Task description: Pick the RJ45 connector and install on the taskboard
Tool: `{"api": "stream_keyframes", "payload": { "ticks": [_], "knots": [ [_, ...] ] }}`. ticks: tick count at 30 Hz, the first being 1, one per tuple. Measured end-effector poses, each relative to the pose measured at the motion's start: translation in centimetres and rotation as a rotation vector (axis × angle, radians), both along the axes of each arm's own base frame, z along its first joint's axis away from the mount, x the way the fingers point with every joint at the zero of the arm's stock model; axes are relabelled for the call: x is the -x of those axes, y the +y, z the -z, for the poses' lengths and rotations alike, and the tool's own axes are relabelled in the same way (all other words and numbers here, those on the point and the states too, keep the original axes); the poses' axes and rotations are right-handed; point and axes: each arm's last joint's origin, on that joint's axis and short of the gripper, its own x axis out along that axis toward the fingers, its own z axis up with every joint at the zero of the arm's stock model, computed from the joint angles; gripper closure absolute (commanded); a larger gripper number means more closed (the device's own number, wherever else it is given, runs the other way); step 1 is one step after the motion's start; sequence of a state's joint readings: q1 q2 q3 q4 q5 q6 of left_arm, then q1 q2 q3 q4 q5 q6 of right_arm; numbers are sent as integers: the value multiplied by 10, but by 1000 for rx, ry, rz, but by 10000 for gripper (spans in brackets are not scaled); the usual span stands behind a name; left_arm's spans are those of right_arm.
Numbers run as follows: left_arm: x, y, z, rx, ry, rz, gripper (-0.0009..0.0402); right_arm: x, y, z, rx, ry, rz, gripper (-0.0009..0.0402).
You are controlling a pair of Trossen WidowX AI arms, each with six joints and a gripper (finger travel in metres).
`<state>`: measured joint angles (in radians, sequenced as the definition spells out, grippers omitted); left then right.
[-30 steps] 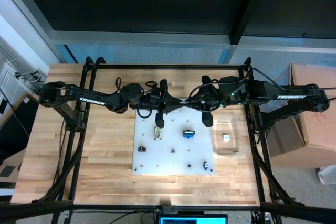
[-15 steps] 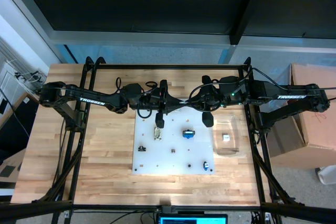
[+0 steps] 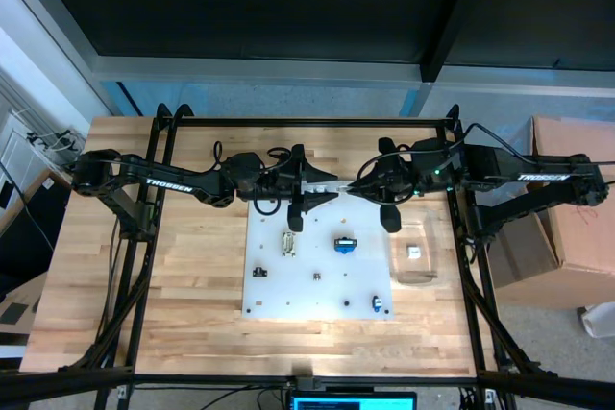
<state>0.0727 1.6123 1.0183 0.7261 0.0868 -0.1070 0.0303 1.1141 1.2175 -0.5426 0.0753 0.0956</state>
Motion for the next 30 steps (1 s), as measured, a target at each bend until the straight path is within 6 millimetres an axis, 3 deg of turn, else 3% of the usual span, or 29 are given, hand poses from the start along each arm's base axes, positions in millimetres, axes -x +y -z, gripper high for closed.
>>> {"api": "stream_keyframes", "payload": {
  "ticks": [9, 17, 30],
  "knots": [
    [0, 0, 2, 7, 27, 7, 241, 8, 5, 22, -113, 248, -60, 393],
    [0, 0, 2, 9, 32, 7, 262, -4, 31, 52, -98, 525, -155, 393],
    [0, 0, 3, 9, 40, 8, 262, -26, 68, 91, -9, 978, -226, 393]
  ]
}}
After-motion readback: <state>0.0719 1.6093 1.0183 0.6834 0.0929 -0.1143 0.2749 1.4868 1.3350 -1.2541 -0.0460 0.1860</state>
